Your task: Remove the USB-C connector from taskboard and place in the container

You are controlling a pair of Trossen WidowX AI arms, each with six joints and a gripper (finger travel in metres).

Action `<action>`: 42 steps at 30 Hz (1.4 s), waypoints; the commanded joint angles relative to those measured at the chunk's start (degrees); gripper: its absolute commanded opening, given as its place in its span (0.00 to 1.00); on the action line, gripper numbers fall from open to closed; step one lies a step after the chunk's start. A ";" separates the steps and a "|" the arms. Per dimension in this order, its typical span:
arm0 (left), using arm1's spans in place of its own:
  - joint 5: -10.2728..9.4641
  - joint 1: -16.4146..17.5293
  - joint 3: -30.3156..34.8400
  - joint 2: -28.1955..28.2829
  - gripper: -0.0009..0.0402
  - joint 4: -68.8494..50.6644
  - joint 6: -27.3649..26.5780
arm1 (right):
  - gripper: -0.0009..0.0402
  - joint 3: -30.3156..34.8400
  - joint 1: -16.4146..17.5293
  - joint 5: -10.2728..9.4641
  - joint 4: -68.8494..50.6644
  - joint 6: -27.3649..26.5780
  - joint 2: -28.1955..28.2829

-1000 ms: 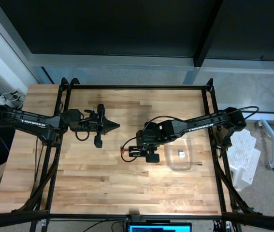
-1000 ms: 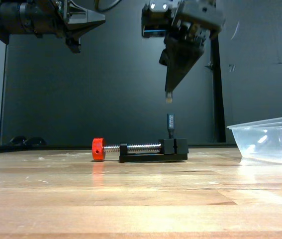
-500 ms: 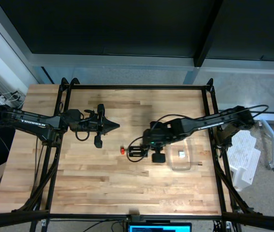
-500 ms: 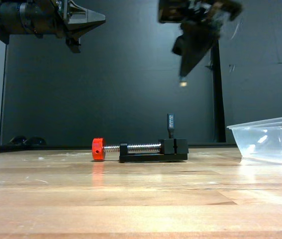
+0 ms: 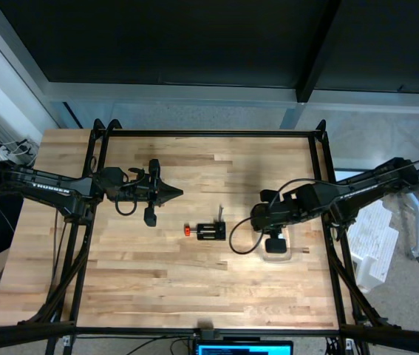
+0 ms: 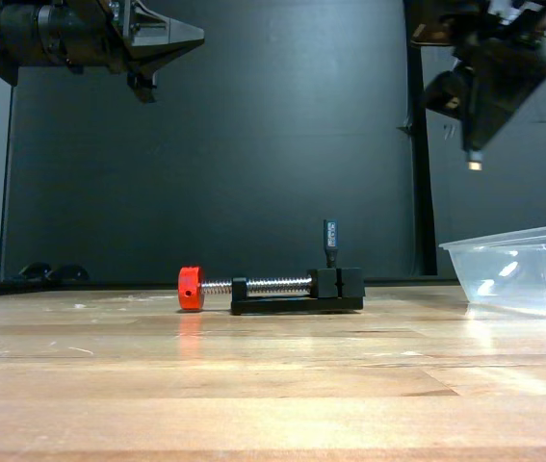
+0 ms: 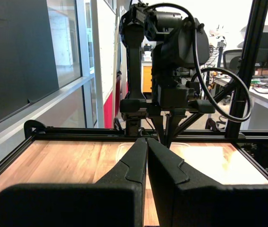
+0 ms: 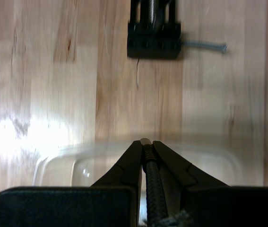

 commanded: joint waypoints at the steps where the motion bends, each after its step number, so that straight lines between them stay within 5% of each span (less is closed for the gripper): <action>1: 0.02 0.00 0.02 0.00 0.02 0.00 0.00 | 0.02 -2.78 0.04 0.02 -0.70 0.22 -2.16; 21: 0.00 0.00 0.02 0.02 0.02 0.02 0.00 | 0.04 -16.76 0.31 0.02 -1.55 3.34 -11.15; 42: 0.02 0.00 0.02 0.02 0.02 0.02 0.00 | 0.33 -16.72 0.42 0.44 -1.38 5.07 -11.13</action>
